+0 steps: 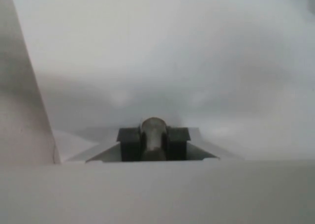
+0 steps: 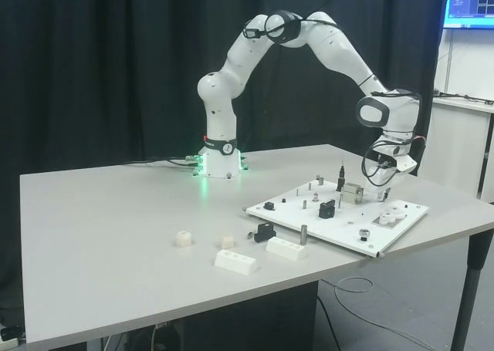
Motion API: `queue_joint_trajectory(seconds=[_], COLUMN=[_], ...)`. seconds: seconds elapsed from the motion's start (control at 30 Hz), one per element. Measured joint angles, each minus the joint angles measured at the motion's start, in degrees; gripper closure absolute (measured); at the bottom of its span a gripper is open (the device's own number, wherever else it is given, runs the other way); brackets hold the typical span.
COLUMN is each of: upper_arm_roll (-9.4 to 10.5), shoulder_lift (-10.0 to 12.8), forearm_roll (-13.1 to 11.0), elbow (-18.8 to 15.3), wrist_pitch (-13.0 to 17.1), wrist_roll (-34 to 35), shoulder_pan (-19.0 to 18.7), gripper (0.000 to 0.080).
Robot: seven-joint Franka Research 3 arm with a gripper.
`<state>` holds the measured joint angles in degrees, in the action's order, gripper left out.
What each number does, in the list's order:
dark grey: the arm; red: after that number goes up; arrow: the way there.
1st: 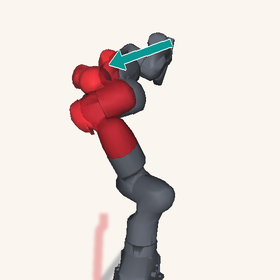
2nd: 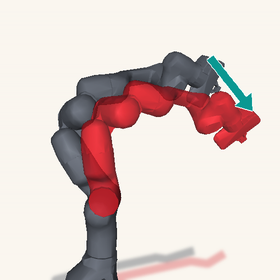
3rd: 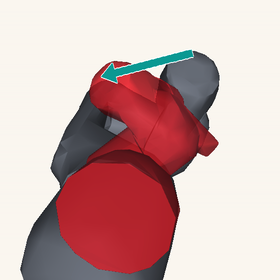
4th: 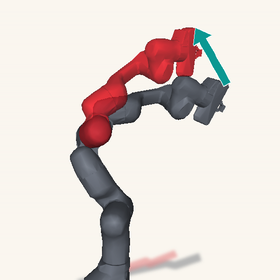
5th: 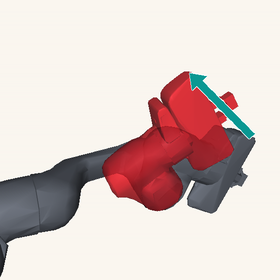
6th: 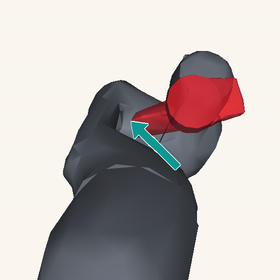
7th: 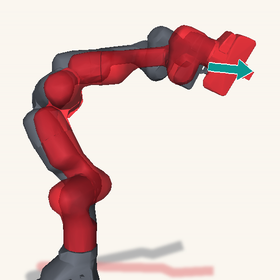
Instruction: Remove round peg 3.
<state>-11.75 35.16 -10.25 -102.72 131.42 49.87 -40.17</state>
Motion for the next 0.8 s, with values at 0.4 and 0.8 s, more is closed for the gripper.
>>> queue_joint_trajectory(seconds=[0.4, 0.8], upper_arm_roll=[-0.10, -0.89], shoulder_lift=[-0.62, -4.07], forearm_roll=[0.00, 0.13], elbow=[0.01, 0.06], wrist_pitch=[-0.39, -5.07], wrist_roll=[0.00, -0.39], shoulder_pan=[0.00, 0.00], gripper=[0.0693, 0.0698])
